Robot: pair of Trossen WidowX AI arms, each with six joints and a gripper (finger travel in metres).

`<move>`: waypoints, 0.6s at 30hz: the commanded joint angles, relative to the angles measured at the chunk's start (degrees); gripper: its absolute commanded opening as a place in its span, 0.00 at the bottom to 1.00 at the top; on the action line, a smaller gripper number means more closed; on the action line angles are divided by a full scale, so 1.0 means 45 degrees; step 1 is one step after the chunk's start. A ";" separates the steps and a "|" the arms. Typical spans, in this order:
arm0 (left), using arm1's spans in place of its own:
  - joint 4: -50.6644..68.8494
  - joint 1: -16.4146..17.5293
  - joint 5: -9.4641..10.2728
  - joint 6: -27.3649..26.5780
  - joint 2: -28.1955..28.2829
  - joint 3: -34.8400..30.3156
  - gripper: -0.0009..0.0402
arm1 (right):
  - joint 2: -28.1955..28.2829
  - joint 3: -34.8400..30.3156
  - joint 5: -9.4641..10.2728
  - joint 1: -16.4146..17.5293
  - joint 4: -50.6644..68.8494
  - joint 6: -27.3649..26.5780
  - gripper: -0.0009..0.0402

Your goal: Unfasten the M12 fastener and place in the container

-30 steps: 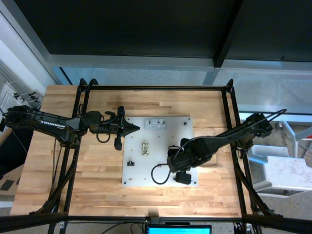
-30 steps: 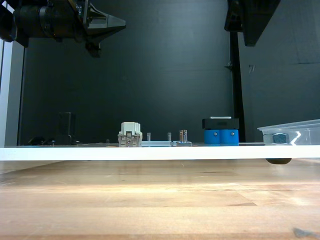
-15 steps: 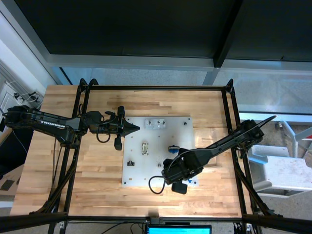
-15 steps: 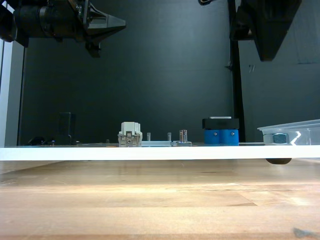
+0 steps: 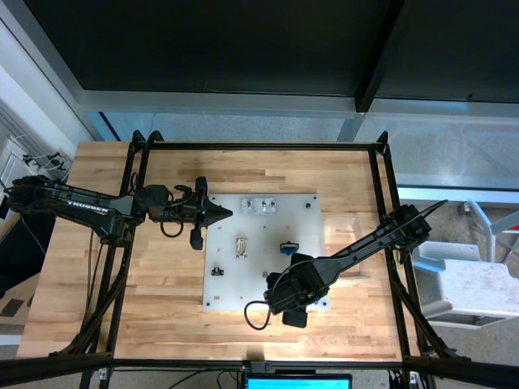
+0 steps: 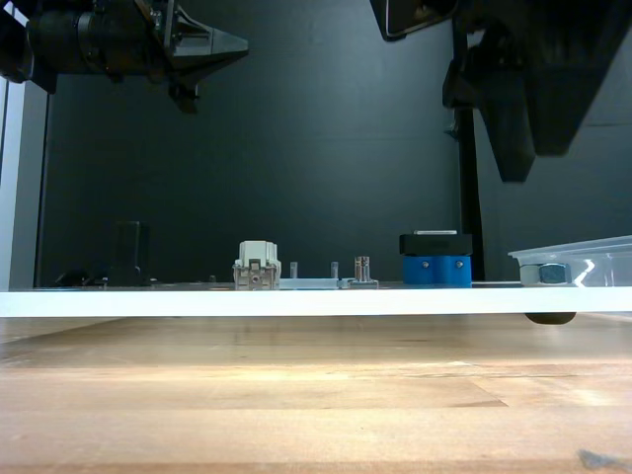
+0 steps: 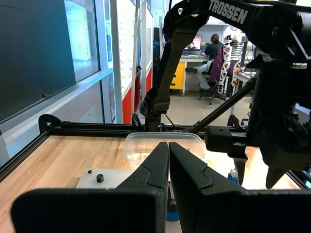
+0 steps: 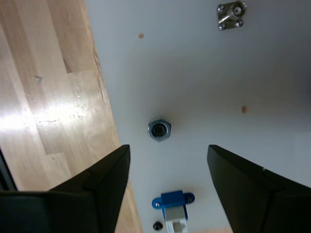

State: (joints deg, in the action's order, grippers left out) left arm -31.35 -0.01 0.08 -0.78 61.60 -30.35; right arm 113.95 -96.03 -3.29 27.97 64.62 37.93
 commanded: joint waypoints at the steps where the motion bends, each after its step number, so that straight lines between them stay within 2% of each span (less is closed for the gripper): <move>1: -0.0005 0.0000 -0.0005 0.0005 0.0000 -0.0005 0.02 | -0.0010 0.0350 -0.0049 0.0019 -0.0199 -0.0005 0.62; 11: 0.0000 0.0000 -0.0005 0.0005 0.0000 -0.0005 0.02 | -0.0010 0.1180 -0.0083 0.0029 -0.1146 -0.0194 0.63; 18: 0.0000 0.0000 -0.0005 0.0005 0.0000 -0.0005 0.02 | 0.0194 0.1205 -0.0068 0.0034 -0.1282 -0.0321 0.63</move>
